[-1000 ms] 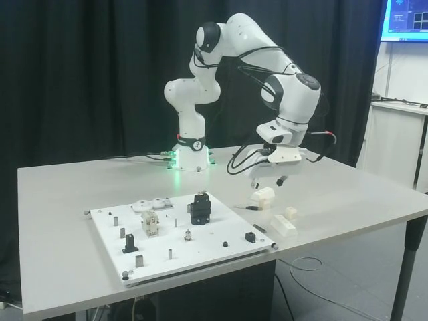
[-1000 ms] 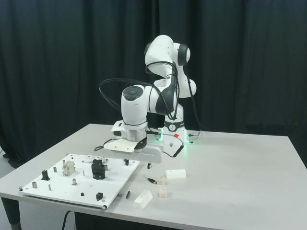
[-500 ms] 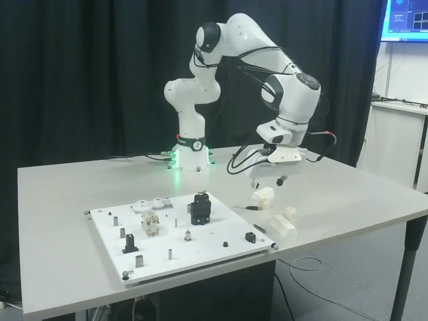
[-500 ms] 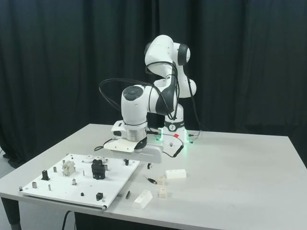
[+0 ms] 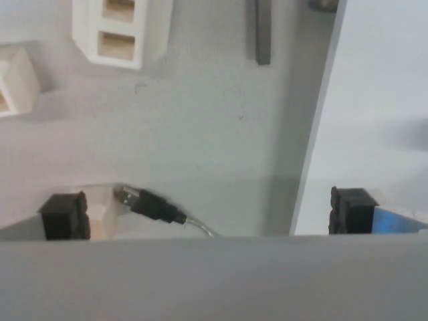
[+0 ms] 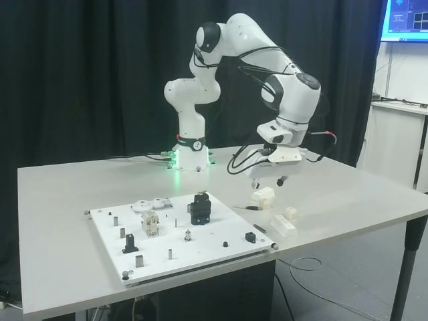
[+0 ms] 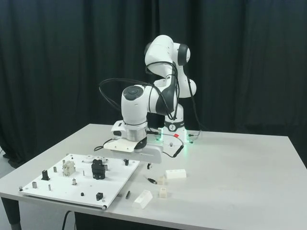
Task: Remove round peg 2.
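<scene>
My arm [image 6: 227,40] rises from its base [image 6: 189,157] at the far side, folds over at the shoulder, and reaches forward and down, elbow high. My wrist [image 7: 133,108] points straight down. My gripper [image 5: 207,217] hangs in the air, holding nothing; jaws spread wide. In the wrist view one black fingertip [image 5: 65,216] sits at 8 o'clock, the other [image 5: 350,210] at 4 o'clock. Green light shows at my base.
</scene>
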`<state>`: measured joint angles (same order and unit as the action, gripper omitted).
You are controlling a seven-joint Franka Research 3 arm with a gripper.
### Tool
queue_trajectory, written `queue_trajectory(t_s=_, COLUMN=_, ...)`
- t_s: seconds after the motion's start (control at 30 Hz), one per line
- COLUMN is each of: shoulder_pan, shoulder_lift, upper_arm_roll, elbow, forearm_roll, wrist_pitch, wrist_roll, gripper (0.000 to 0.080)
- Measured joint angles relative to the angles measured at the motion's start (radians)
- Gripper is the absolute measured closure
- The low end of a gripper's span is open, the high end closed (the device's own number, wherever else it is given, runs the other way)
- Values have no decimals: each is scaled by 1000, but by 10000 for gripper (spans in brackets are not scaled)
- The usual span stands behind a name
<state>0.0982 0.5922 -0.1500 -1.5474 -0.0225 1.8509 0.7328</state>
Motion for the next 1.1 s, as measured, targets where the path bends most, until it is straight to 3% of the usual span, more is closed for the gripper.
queue_trajectory(t_s=0.57, shoulder_pan=-5, shoulder_lift=-17, upper_arm_roll=-18, elbow=2, forearm_roll=-122, wrist_pitch=117, wrist_roll=39, gripper=3)
queue_trajectory(t_s=1.1, shoulder_pan=-71, shoulder_lift=-32, upper_arm_roll=-20, elbow=22, forearm_roll=-205, wrist_pitch=214, wrist_roll=-16, gripper=3)
